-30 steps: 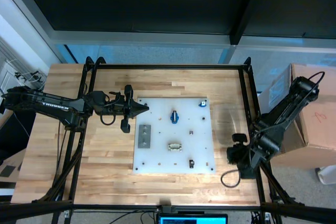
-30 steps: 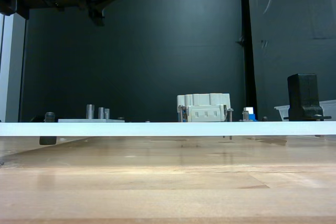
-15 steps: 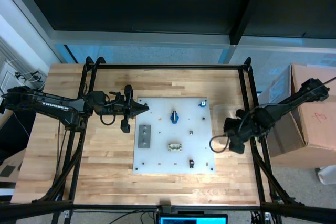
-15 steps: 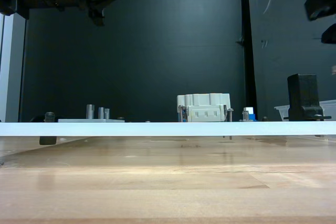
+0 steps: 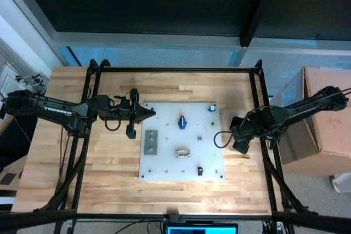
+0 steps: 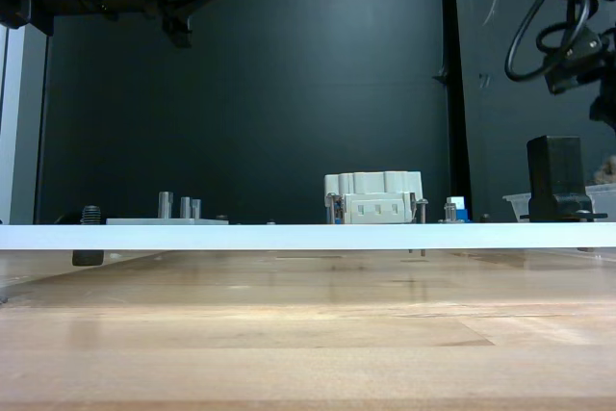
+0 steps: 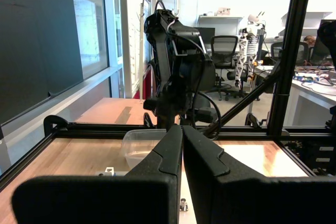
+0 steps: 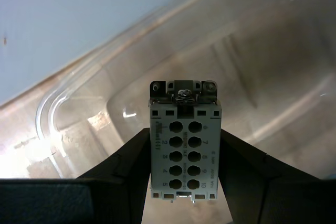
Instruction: Remove the HAN10E connector from the taskboard and place in the container
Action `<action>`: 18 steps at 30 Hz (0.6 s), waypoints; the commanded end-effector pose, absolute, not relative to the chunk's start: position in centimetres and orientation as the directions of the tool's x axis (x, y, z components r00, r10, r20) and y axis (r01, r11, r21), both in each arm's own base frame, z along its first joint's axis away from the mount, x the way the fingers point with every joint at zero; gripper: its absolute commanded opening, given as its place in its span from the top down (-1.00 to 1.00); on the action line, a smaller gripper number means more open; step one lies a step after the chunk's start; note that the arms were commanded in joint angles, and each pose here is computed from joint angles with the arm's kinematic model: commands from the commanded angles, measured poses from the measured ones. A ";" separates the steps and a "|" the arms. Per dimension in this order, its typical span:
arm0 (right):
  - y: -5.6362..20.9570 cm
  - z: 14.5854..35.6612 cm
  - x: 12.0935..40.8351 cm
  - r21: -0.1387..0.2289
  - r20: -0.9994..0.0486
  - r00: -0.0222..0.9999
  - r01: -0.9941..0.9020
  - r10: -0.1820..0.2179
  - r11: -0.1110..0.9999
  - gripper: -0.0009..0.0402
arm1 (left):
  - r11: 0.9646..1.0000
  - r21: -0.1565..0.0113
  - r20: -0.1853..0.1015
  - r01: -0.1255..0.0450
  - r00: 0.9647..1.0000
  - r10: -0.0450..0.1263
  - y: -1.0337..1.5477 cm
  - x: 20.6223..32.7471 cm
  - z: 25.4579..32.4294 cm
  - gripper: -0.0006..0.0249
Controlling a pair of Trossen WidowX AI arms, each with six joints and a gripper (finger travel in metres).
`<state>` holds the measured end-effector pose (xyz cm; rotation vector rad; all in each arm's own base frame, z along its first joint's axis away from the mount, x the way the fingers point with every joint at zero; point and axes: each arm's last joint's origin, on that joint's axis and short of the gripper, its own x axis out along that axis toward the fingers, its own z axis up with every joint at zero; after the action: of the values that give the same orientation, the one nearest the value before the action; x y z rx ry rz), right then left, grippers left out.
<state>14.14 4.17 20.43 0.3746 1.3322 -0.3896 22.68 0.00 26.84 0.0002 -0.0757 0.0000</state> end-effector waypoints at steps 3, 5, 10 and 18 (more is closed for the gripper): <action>4.2 19.7 14.1 0.051 -0.981 0.188 0.487 -0.047 0.872 0.08 | 1.000 0.000 0.076 0.000 0.997 0.000 0.00 22.7 26.85 0.95; 4.2 19.7 14.1 0.053 -0.981 0.188 0.496 -0.048 0.867 -0.04 | 1.000 0.000 0.076 0.000 0.997 0.000 0.00 22.7 26.85 0.95; 4.2 20.2 14.3 0.065 -0.978 0.204 0.498 -0.045 0.864 -0.28 | 1.000 0.000 0.076 0.000 0.997 0.000 0.00 22.7 26.85 0.95; 4.4 22.6 15.4 0.079 -0.947 0.314 0.431 -0.066 0.899 -0.35 | 1.000 0.000 0.076 0.000 0.997 0.000 0.00 22.7 26.86 0.95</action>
<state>15.07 4.40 22.04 0.3737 1.2494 -0.3521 22.68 0.00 26.84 0.0002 -0.0757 0.0000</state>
